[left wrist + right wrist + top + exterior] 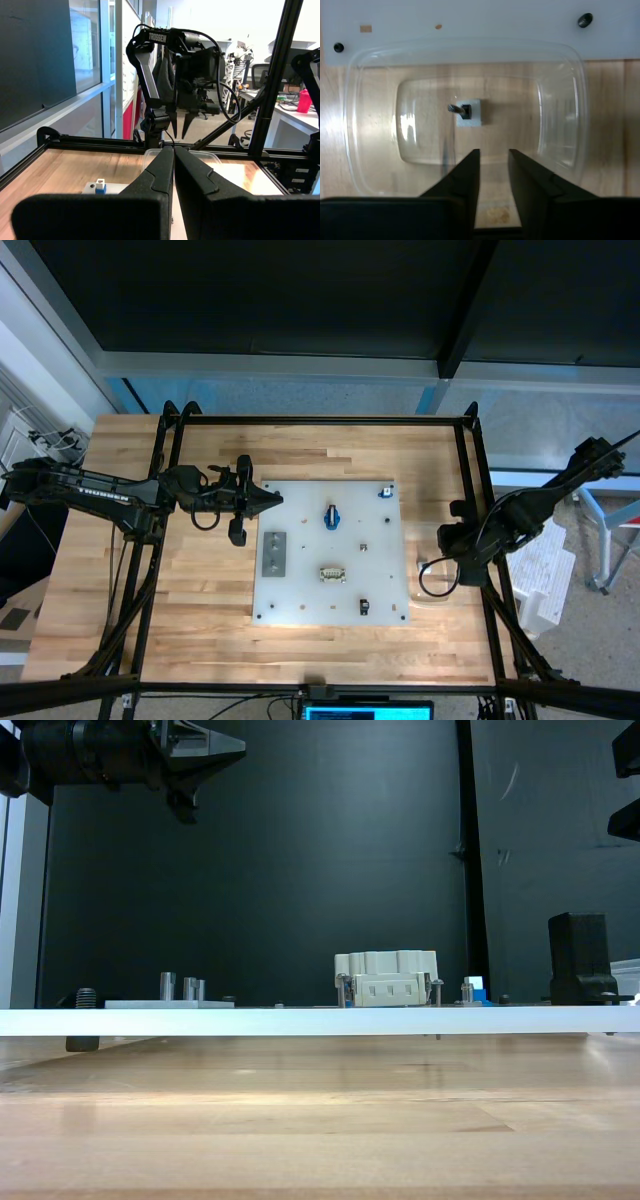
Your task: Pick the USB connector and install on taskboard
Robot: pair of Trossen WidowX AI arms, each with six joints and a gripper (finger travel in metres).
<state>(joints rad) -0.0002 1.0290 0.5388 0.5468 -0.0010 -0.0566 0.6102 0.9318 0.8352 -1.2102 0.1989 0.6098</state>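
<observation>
"TROSSEN" is printed in white on the left arm (98, 495), and on the right arm (150, 37) as the left wrist view sees it. The left gripper (272, 500) reaches level over the taskboard's (300, 590) far left corner, jaws clenched on nothing. The right gripper (493, 155) points down into a clear tray (560, 60) beside the board on the worktop (200, 620). Its jaws are slightly parted above a white chip (475, 114) that only the right wrist view makes out. The USB connector (365, 607) stands on the taskboard by its near edge.

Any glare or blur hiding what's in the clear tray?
Right wrist view: bright glare streaks the clear plastic tray, yet the small white square piece is visible beneath the open right gripper. Low view: near wooden tabletop blurred. Left wrist view: bright backlight; shut left gripper raised at the left edge of the white square taskboard.
</observation>
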